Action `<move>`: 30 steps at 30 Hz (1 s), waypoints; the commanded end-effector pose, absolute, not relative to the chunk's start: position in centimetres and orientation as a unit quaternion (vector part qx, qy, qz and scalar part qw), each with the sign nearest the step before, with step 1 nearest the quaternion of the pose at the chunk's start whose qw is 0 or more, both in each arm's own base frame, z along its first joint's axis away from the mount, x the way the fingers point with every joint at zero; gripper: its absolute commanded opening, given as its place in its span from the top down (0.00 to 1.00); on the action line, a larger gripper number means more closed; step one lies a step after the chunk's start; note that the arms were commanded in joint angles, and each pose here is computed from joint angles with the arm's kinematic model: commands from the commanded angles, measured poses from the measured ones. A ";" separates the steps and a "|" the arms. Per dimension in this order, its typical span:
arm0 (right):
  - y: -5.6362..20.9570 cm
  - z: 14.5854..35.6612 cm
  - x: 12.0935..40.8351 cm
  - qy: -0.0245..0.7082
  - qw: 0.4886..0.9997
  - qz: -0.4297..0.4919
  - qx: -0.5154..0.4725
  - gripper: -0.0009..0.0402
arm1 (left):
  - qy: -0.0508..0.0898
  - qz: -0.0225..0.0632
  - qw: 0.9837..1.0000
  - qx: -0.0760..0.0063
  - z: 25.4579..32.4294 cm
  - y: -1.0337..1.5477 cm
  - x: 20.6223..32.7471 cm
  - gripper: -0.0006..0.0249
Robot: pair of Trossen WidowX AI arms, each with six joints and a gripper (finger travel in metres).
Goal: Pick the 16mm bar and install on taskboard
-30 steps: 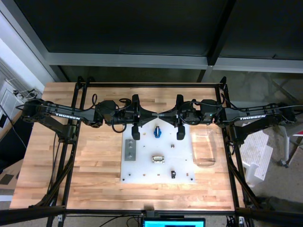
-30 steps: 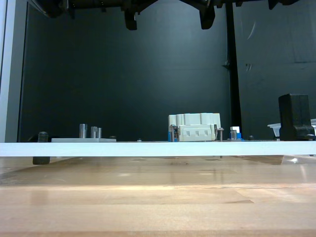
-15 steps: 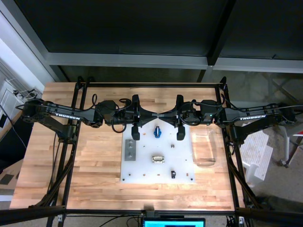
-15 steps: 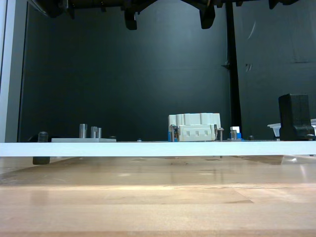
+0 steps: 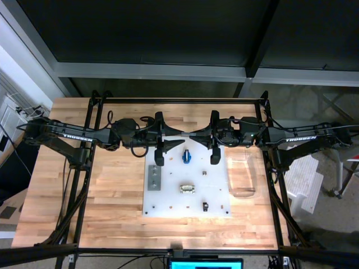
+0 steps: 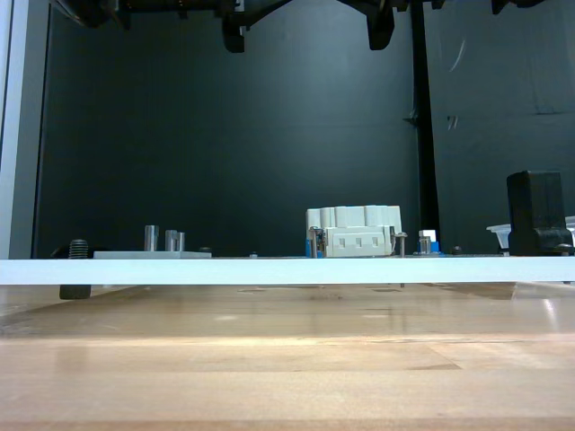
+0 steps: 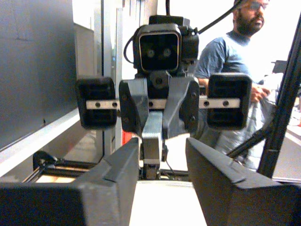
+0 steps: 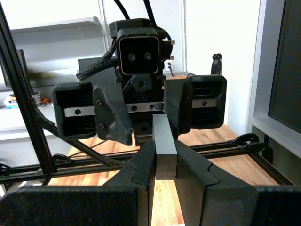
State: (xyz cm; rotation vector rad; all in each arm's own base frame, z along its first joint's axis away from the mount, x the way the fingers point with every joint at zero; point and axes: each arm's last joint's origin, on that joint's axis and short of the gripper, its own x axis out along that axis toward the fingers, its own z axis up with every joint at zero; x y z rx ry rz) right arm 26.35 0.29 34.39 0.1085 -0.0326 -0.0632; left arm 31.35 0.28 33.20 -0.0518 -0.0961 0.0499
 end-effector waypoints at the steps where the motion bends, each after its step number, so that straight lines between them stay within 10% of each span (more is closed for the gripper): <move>1: 0.3 34.6 26.1 -0.017 0.998 -0.028 0.052 0.97 | -0.038 0.027 0.999 -0.028 33.57 0.30 30.7 0.31; 14: 0.4 34.1 24.8 0.087 0.991 -0.039 0.099 0.97 | -0.013 0.032 0.999 -0.021 34.86 0.36 27.3 0.37; 20: 0.5 35.0 24.0 0.179 0.969 -0.058 0.160 0.97 | -0.006 0.041 0.999 -0.005 35.19 0.41 26.3 0.43; 30: 1.7 36.6 22.1 0.337 0.905 -0.102 0.241 0.97 | 0.012 0.050 0.999 0.001 33.55 0.49 26.0 0.46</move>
